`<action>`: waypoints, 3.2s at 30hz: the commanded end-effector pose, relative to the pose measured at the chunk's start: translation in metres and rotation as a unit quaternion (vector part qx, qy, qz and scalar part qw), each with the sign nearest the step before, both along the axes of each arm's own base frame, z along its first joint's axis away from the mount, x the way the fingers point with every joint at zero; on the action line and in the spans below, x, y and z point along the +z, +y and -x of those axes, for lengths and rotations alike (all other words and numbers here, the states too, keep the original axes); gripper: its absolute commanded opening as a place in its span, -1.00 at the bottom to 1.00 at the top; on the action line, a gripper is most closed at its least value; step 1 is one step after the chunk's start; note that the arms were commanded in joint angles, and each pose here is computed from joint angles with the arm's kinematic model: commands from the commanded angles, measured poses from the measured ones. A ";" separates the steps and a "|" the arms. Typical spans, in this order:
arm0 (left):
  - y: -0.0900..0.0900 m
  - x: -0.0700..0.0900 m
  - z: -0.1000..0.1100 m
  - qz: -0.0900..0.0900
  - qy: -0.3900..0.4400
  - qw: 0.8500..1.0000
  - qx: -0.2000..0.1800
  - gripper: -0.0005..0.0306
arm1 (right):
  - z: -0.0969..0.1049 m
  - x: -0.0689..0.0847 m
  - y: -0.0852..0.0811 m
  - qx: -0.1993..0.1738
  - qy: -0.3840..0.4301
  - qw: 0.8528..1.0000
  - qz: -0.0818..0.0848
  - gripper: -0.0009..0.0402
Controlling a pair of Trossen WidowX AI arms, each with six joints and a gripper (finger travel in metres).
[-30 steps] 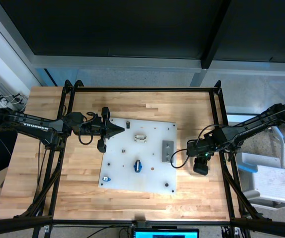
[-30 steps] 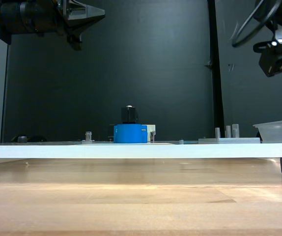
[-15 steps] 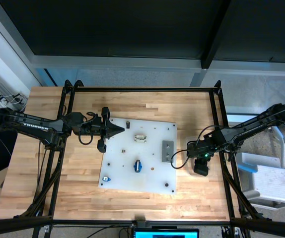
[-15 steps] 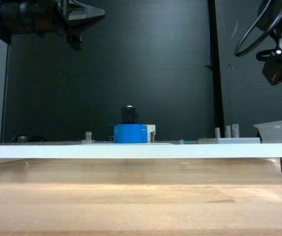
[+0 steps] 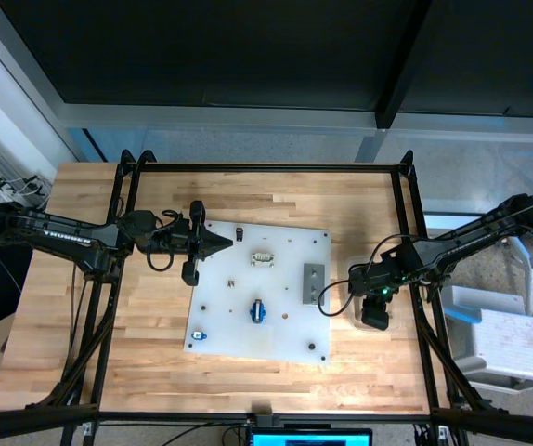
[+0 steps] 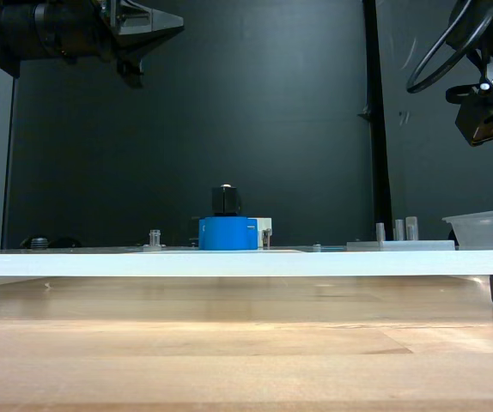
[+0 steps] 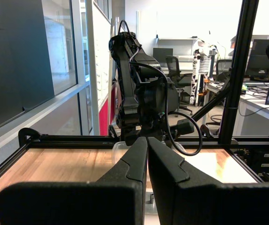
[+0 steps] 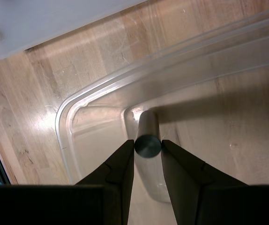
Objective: Pick the 16mm cylinder and place it in the container
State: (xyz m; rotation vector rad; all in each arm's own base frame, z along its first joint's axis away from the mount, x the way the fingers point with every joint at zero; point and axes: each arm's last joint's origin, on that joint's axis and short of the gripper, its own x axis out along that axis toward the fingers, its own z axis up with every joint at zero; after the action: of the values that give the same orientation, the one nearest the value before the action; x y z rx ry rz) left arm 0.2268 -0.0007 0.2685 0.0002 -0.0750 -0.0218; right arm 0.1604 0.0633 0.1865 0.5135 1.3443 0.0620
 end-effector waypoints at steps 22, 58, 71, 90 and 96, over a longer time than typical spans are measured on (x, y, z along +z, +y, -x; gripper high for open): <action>0.000 0.000 0.000 0.000 0.000 1.000 0.000 -0.96 | -0.004 0.015 -0.001 -0.008 -0.011 0.999 0.030 -0.57; 0.000 0.000 0.000 0.000 0.000 1.000 0.000 -0.97 | -0.003 0.088 -0.003 -0.023 -0.008 0.995 0.095 -0.89; 0.000 0.000 0.000 0.000 0.000 1.000 0.000 -0.96 | -0.003 0.088 -0.003 -0.032 -0.005 0.995 0.093 -0.96; 0.000 0.000 0.000 0.000 0.000 1.000 0.000 -0.96 | -0.003 0.088 -0.003 -0.035 -0.005 0.995 0.092 -0.96; 0.000 0.000 0.000 0.000 0.000 1.000 0.000 -0.96 | -0.003 0.088 -0.003 -0.035 -0.005 0.995 0.092 -0.96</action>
State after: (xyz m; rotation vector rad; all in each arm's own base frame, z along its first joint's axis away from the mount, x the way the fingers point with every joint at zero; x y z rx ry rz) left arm 0.2268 -0.0007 0.2685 -0.0001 -0.0753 -0.0218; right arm 0.1635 0.0605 0.2741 0.4035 1.3075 -0.1151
